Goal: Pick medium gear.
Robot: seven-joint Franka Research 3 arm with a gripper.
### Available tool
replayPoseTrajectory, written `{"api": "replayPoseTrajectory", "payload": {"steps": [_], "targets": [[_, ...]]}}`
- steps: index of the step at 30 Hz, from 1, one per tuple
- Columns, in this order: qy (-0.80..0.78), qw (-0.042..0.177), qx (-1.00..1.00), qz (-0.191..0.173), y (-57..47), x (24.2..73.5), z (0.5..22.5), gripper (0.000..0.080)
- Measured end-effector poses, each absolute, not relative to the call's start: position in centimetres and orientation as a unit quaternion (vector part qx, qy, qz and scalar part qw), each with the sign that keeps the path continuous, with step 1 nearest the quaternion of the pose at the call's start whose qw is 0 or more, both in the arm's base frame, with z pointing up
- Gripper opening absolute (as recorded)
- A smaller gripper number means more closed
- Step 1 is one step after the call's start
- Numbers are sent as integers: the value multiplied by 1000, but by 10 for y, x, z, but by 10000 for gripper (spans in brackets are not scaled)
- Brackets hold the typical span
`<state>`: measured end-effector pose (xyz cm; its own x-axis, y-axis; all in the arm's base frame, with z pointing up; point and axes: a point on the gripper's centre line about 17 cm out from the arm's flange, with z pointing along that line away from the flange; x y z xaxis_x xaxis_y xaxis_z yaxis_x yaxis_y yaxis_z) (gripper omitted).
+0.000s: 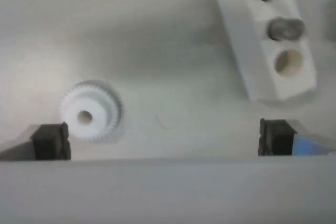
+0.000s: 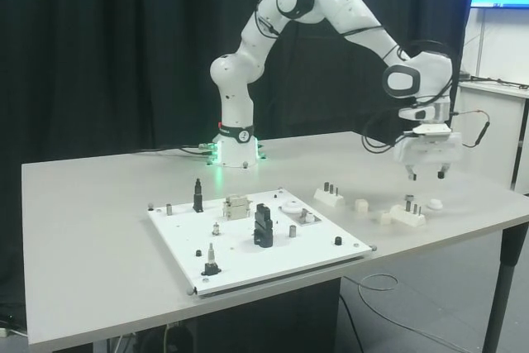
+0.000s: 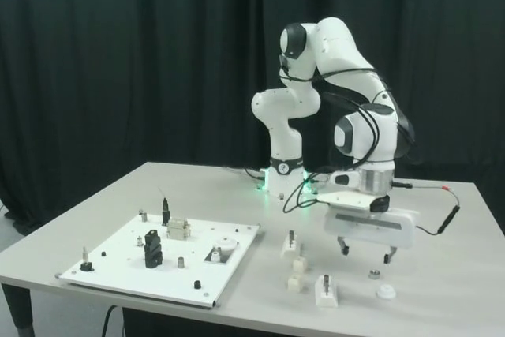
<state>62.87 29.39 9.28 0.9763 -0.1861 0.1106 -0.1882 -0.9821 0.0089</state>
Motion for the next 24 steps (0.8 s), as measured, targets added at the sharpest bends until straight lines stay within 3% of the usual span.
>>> {"api": "replayPoseTrajectory", "payload": {"steps": [24], "targets": [[-44, -3, 999, 11, 342, 628, 49, 800]]}}
